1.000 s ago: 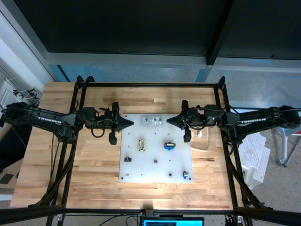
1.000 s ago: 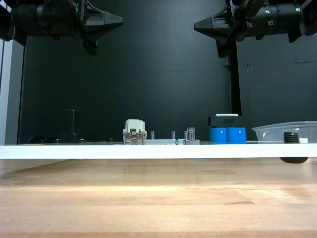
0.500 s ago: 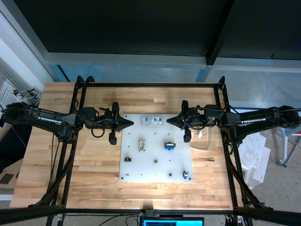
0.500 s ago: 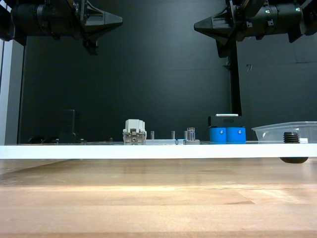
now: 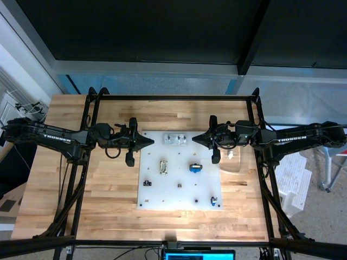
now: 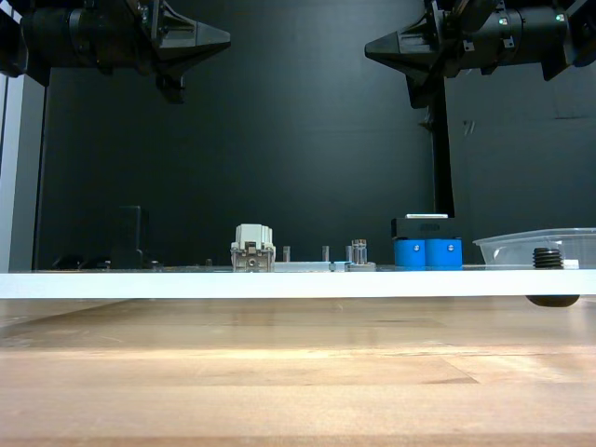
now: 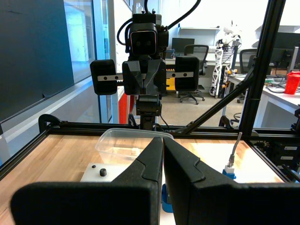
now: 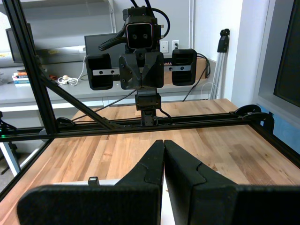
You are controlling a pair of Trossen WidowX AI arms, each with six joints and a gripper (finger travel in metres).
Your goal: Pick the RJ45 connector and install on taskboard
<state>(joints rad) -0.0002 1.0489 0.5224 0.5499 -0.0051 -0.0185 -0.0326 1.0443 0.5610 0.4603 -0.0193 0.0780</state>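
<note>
The connector (image 7: 229, 165), a small clear plug, stands in the blue jack (image 7: 228, 173) in the left wrist view, and its grey cable (image 7: 236, 146) rises free above it. In the high view the jack (image 5: 215, 201) sits at the white board's (image 5: 162, 196) near right corner with a greyish piece on top. The clear tray (image 5: 234, 162) holds only the pale white block (image 5: 231, 155). My left gripper (image 5: 152, 141) hovers high over the board's left edge, shut and empty. My right gripper (image 5: 194, 138) hovers high near the board's far right, shut and empty.
On the board stand a beige socket (image 5: 162, 166), a blue-and-black block (image 5: 195, 167) and small black fittings (image 5: 147, 183). A black frame (image 5: 173, 98) rings the wooden table. In the low view both grippers (image 6: 226, 39) (image 6: 369, 45) hang well above the board's parts.
</note>
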